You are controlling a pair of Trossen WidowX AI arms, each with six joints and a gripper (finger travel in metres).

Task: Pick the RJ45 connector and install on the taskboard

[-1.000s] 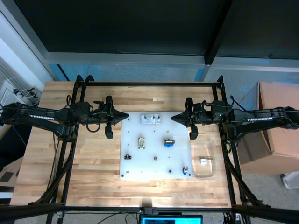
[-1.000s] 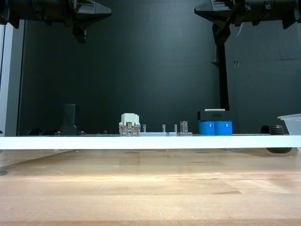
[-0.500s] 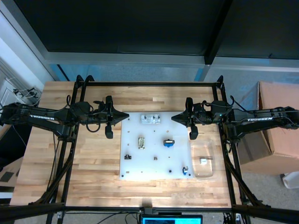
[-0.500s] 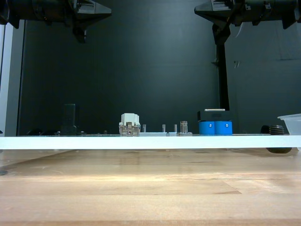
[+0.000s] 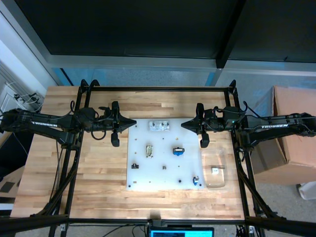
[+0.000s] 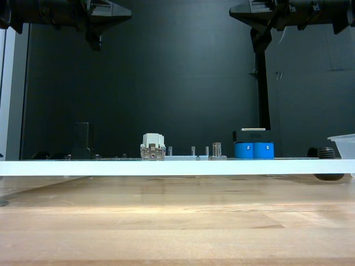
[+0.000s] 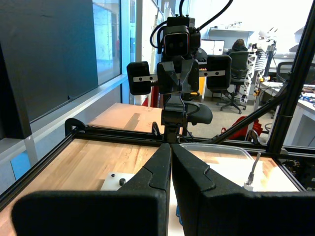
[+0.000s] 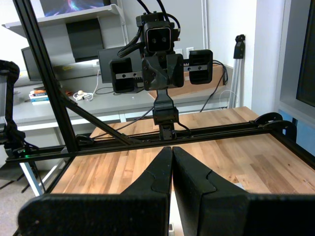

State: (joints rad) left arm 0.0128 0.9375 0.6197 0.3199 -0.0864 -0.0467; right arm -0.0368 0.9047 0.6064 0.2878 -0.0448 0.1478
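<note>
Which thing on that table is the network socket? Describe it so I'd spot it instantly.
Find the white board under the left gripper and right gripper, which hang above its far edge. At its near right corner, beside the clear tray, sits the small blue jack, smaller than the dark-topped blue part mid-board.

A pale wood-plank counter (image 5: 94, 173) stands on a grey floor (image 5: 148, 75), ringed by a black metal frame (image 5: 158, 89). A dark panel (image 5: 138, 24) hangs beyond its far edge, and a cardboard box (image 5: 292, 133) sits past its right edge. The left wrist view shows tall windows (image 7: 106, 42) letting in daylight, with office chairs (image 7: 239, 69) further back. The right wrist view shows a grey desk (image 8: 98, 101), a dark monitor (image 8: 84, 33) and white walls (image 8: 229, 19).
</note>
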